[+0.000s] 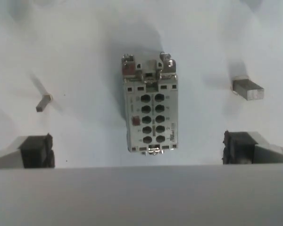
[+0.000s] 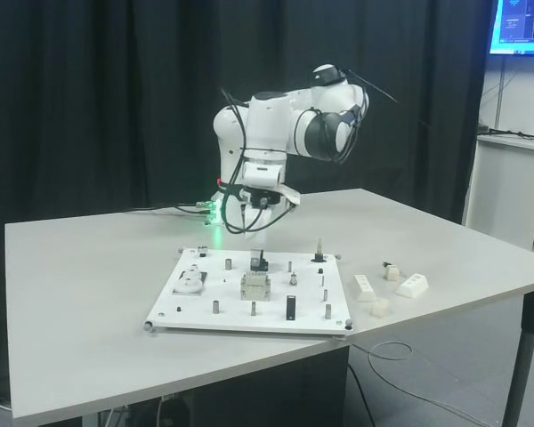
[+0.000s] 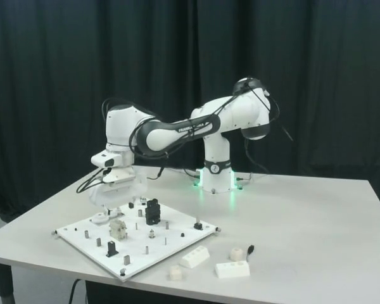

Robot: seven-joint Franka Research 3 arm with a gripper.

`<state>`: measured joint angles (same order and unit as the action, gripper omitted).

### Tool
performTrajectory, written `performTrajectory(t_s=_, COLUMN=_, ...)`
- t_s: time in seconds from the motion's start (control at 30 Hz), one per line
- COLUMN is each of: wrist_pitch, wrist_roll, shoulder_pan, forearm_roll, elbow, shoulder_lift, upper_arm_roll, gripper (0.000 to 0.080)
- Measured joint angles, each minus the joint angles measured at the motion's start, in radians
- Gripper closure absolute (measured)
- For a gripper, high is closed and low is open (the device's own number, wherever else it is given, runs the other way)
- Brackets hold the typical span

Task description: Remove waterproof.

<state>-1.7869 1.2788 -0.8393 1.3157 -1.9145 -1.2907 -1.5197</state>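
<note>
A white-grey connector block (image 1: 150, 106) with two rows of round black sockets and metal clips at both ends stands on the white board (image 1: 85, 56). My gripper (image 1: 137, 149) hangs above it, open, with one black fingertip (image 1: 36, 150) on each side and nothing between them. In the first room view the connector (image 2: 254, 286) sits mid-board, below the gripper (image 2: 262, 229). The second room view shows the connector (image 3: 118, 229) under the gripper (image 3: 114, 201).
Small grey pegs (image 1: 44, 102) (image 1: 247, 88) stand on the board either side of the connector. A black part (image 3: 153, 211) and more pegs rise from the board (image 3: 171, 244). Loose white blocks (image 2: 412, 285) (image 3: 232, 269) lie on the grey table (image 2: 89, 294) beside it.
</note>
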Motion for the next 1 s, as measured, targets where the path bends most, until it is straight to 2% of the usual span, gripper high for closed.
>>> performTrajectory(t_s=0.4, wrist_pitch=0.003, wrist_roll=0.02, shoulder_pan=0.018, forearm_roll=0.028, elbow=0.0, shoulder_lift=-0.01, upper_arm_roll=0.029, gripper=0.0003)
performTrajectory(t_s=0.67, wrist_pitch=-0.02, wrist_roll=0.052, shoulder_pan=0.029, forearm_roll=0.034, elbow=0.001, shoulder_lift=-0.012, upper_arm_roll=0.052, gripper=0.0003)
performTrajectory(t_s=1.0, wrist_pitch=-0.043, wrist_roll=0.055, shoulder_pan=0.039, forearm_roll=0.061, elbow=0.003, shoulder_lift=-0.013, upper_arm_roll=0.077, gripper=0.0003)
